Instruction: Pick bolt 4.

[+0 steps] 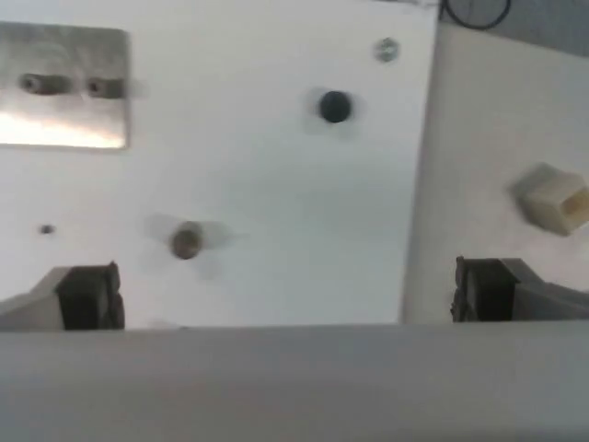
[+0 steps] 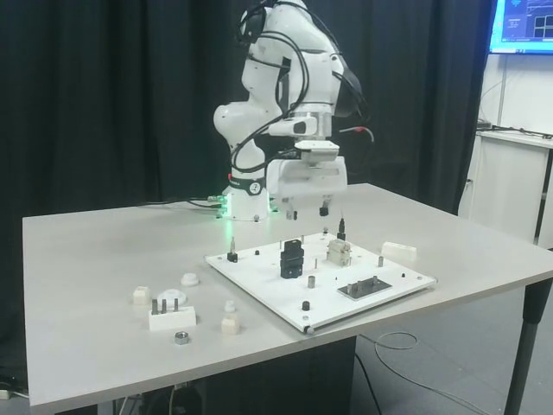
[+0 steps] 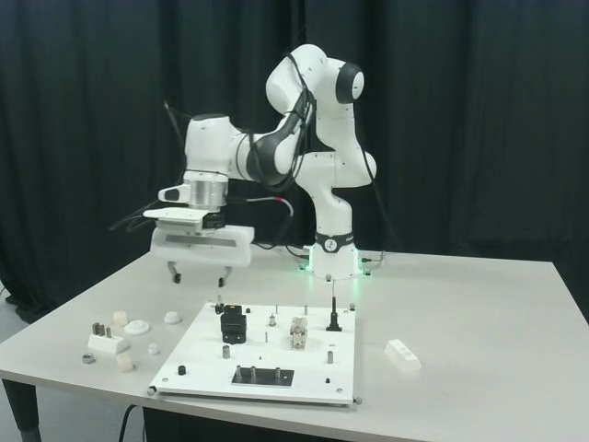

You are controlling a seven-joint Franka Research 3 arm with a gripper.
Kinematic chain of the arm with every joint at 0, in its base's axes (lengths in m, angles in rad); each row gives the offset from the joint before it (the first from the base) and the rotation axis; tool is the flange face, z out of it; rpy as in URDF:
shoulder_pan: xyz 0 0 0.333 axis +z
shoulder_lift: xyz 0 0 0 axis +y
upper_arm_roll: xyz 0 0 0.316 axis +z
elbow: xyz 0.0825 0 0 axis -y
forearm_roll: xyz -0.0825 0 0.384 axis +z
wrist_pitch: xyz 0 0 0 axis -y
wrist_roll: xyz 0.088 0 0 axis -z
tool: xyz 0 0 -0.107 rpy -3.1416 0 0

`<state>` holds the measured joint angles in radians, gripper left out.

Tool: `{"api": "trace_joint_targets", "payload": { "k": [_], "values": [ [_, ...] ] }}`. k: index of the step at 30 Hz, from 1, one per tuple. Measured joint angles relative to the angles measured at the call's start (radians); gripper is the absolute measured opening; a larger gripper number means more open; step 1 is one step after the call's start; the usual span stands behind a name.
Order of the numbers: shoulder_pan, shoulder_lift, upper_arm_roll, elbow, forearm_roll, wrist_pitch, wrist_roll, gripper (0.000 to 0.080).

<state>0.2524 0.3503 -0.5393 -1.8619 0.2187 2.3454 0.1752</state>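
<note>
White board (image 2: 259, 278) lies beneath the raised, open, empty gripper (image 2: 306, 210).

The arm (image 3: 308, 138) is white, built of rounded, bulging segments with smooth shells, and black rings show at some joints. Black cables (image 2: 289, 65) loop loosely along its upper segments and run down toward the wrist. Its round base (image 3: 333, 261) carries a dark band, and a green light glows at the foot. A wide, flat white block (image 3: 202, 244) sits at the wrist. The gripper (image 3: 198, 273) has two short fingers (image 1: 87, 296) with black pads on grey bodies.
</note>
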Motion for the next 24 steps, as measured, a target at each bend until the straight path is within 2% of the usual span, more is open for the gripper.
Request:
{"api": "trace_joint_targets", "payload": {
  "k": [13, 24],
  "values": [
    [-0.099, 0.109, 0.001, 0.152, 0.073, -0.074, -0.162, 0.08],
    [-0.18, 0.183, 0.002, 0.243, 0.136, -0.087, -0.272, 0.08]
  ]
}}
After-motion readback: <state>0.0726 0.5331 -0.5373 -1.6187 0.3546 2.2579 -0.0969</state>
